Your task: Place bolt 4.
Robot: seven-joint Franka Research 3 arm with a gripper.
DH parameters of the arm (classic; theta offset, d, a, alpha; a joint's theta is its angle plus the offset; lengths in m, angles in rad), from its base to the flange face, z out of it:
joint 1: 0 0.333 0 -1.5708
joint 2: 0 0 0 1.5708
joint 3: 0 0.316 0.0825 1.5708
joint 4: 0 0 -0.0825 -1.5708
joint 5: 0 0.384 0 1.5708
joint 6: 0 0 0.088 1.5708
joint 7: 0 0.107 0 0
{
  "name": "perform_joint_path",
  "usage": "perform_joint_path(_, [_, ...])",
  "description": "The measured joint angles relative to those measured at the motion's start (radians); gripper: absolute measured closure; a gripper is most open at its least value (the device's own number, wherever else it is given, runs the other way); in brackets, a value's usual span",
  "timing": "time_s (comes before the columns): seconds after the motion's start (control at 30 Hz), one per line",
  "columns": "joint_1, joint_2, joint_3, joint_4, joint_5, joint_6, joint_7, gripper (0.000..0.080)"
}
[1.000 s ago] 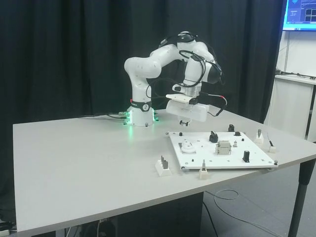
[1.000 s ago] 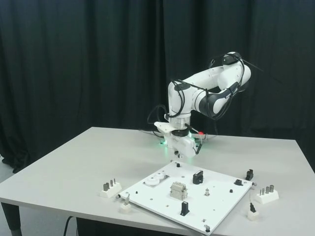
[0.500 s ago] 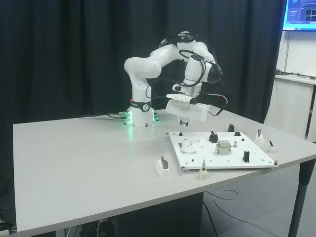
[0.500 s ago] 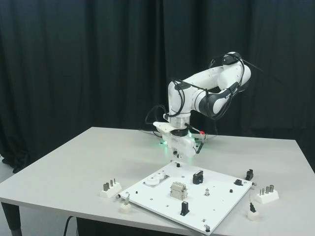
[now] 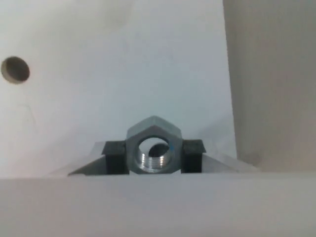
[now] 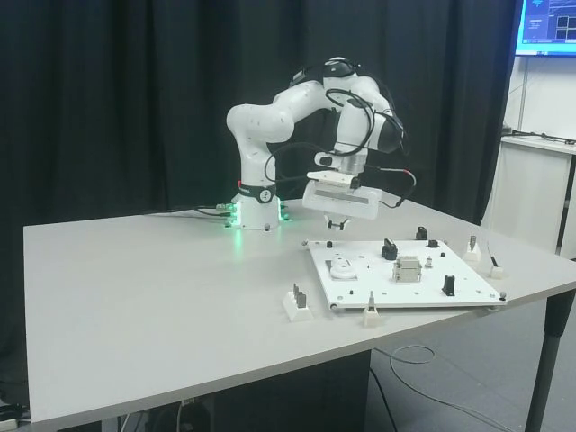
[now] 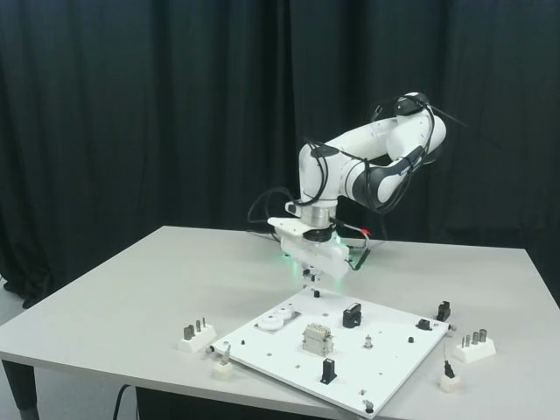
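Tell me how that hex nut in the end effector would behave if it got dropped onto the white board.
The nut looks like solid threaded metal, so probably stiff and heavy for its size. Its flat sides should stop it rolling far on the board. The smooth faces may be slippery; the fingers touch only two opposite sides.

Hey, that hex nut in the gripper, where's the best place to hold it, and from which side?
Grip the hex nut on two opposite flat sides, one black pad on each, as the gripper does now. Those flats are parallel, so the pads likely seat firmly, while corners would slip. Come from above, fingers either side, leaving the threaded hole uncovered.
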Motion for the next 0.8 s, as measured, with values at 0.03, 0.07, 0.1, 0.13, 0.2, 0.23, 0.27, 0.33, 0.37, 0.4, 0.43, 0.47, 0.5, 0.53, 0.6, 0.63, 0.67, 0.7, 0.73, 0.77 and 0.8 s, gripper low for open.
perform_joint_path(0.03, [-0.002, 0.0, 0.001, 0.0, 0.0, 0.006, -0.011, 0.0576])
perform_joint_path(0.07, [-0.005, 0.0, 0.002, 0.0, 0.0, 0.015, -0.026, 0.0576])
perform_joint_path(0.1, [-0.008, 0.0, 0.003, 0.0, 0.0, 0.023, -0.043, 0.0576])
perform_joint_path(0.13, [-0.011, 0.0, 0.004, 0.0, 0.0, 0.032, -0.06, 0.0576])
perform_joint_path(0.2, [-0.021, 0.0, 0.007, 0.0, 0.0, 0.05, -0.099, 0.0576])
perform_joint_path(0.23, [-0.026, 0.0, 0.008, 0.0, 0.0, 0.058, -0.118, 0.0576])
perform_joint_path(0.27, [-0.033, 0.0, 0.01, 0.0, 0.0, 0.066, -0.138, 0.0576])
perform_joint_path(0.33, [-0.048, 0.0, 0.013, 0.0, 0.003, 0.081, -0.183, 0.0576])
perform_joint_path(0.37, [-0.057, 0.0, 0.016, 0.0, 0.005, 0.088, -0.208, 0.0576])
perform_joint_path(0.4, [-0.067, 0.0, 0.018, 0.0, 0.01, 0.095, -0.234, 0.0576])
perform_joint_path(0.43, [-0.077, 0.0, 0.021, 0.0, 0.016, 0.102, -0.262, 0.0576])
perform_joint_path(0.47, [-0.087, 0.0, 0.024, 0.0, 0.022, 0.109, -0.289, 0.0576])
perform_joint_path(0.5, [-0.099, 0.0, 0.027, 0.0, 0.029, 0.116, -0.32, 0.0576])
perform_joint_path(0.53, [-0.111, 0.0, 0.03, 0.001, 0.037, 0.121, -0.35, 0.0576])
perform_joint_path(0.6, [-0.136, 0.0, 0.035, 0.002, 0.05, 0.129, -0.412, 0.0576])
perform_joint_path(0.63, [-0.15, 0.0, 0.037, 0.003, 0.057, 0.133, -0.445, 0.0576])
perform_joint_path(0.67, [-0.163, 0.0, 0.04, 0.004, 0.064, 0.135, -0.476, 0.0576])
perform_joint_path(0.7, [-0.177, 0.0, 0.042, 0.005, 0.073, 0.137, -0.507, 0.0576])
perform_joint_path(0.73, [-0.192, 0.0, 0.044, 0.007, 0.082, 0.138, -0.538, 0.0576])
perform_joint_path(0.77, [-0.206, 0.0, 0.046, 0.008, 0.092, 0.138, -0.566, 0.0576])
perform_joint_path(0.8, [-0.222, 0.0, 0.048, 0.009, 0.102, 0.138, -0.593, 0.0576])
